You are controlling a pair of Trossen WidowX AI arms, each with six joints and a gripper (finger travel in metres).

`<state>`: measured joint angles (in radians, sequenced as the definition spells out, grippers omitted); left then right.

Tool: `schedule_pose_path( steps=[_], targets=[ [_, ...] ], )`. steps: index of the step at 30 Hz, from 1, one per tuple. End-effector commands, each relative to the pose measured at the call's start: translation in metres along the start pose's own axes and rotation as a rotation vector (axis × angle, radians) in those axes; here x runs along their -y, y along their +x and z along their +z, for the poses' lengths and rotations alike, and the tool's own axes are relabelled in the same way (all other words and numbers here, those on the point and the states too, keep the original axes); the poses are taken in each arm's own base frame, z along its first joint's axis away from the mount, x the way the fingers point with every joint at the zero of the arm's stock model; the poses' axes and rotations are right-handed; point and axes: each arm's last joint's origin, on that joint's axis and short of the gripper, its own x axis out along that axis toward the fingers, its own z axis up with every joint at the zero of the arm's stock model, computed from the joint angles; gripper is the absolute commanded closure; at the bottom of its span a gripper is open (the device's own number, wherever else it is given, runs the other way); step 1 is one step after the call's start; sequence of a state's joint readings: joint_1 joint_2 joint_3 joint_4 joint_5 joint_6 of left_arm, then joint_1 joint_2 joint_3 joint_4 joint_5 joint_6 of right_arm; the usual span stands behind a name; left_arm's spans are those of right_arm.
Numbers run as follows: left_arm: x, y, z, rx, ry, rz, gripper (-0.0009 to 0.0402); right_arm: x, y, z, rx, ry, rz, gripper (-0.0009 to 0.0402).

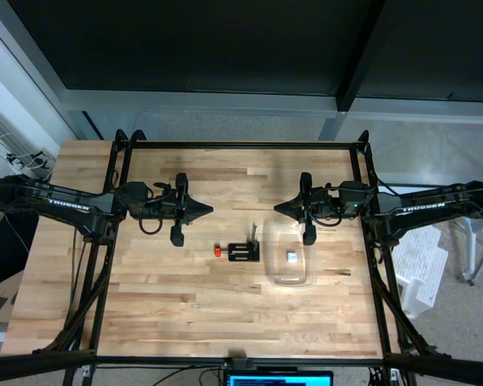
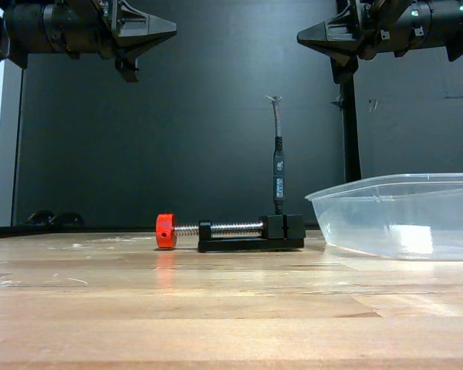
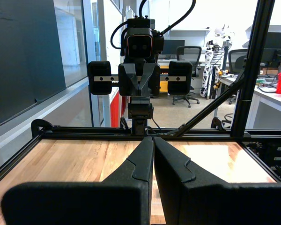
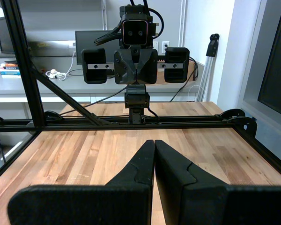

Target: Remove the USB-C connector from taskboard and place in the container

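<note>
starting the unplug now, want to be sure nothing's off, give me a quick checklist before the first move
1. USB-C connector stands upright in the taskboard: ok.
2. container sits close beside the taskboard, open side up: ok.
3. container free of other things: not ok, a small white cube lies inside.
4. left gripper high and away from the taskboard: ok.
5. right gripper open for the grasp: not ok, it is shut, high above the table.
6. how firmly the connector is held: cannot tell.

Smooth wooden table; glossy clear plastic container; matt black taskboard with probably metal screw; left gripper, right gripper matt black.
</note>
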<state>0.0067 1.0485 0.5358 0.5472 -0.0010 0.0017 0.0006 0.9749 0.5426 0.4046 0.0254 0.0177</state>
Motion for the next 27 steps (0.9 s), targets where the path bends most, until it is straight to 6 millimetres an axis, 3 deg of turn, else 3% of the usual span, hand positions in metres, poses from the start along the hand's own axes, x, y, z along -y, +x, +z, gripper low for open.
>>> schedule_pose_path(
  steps=[1, 17, 27],
  targets=[
    [0.0, 0.0, 0.0, 0.0, 0.0, -0.001, 0.0393, 0.0, 0.0, 0.0, 0.001, 0.0, 0.0, 0.0393],
    [0.0, 0.0, 0.0, 0.0, 0.0, -0.001, 0.0393, 0.0, 0.0, 0.001, -0.008, 0.061, 0.001, 0.0393],
    [0.0, 0.0, 0.0, 0.0, 0.0, -0.001, 0.0393, -0.003, 0.0, 0.013, -0.296, 0.021, 0.019, 0.0393]
  ],
)
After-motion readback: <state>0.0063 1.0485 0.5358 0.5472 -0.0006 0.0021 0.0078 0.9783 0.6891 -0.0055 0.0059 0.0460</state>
